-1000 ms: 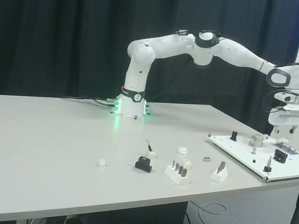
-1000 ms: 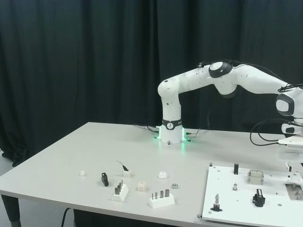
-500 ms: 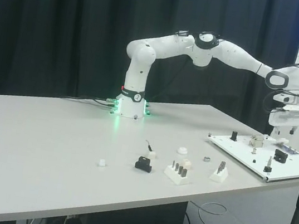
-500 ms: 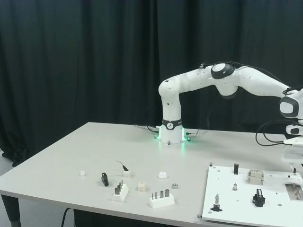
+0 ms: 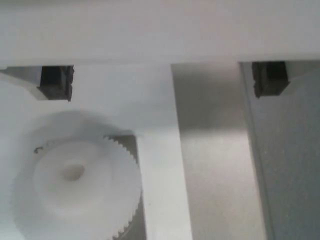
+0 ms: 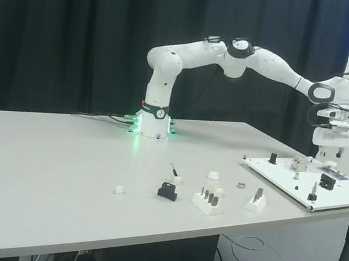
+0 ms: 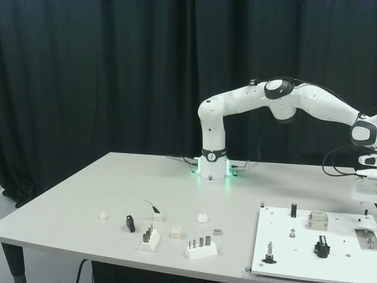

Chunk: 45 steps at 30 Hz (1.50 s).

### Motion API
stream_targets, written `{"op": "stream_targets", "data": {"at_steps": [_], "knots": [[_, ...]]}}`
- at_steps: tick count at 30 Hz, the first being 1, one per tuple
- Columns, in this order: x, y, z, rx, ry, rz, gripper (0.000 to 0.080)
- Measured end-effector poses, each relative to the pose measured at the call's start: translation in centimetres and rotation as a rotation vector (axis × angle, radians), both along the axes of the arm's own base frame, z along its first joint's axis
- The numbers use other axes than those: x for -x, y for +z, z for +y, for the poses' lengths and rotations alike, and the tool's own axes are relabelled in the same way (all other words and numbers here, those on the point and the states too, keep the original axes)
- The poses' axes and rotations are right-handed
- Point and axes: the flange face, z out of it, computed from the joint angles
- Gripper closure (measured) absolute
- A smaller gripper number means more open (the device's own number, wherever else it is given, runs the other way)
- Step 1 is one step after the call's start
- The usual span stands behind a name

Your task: Pick large gear.

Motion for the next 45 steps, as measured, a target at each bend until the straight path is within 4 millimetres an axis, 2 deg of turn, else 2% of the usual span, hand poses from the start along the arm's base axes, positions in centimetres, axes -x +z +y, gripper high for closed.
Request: {"op": "stream_targets", "data": {"at_steps": [21,45], "knots": [[-1.5,-1.3,-1.5,0.01,-0.018,-0.032,0.0003],[-2.3,-1.9,-2.6,0.039,0.0,-0.032,0.0003]]}}
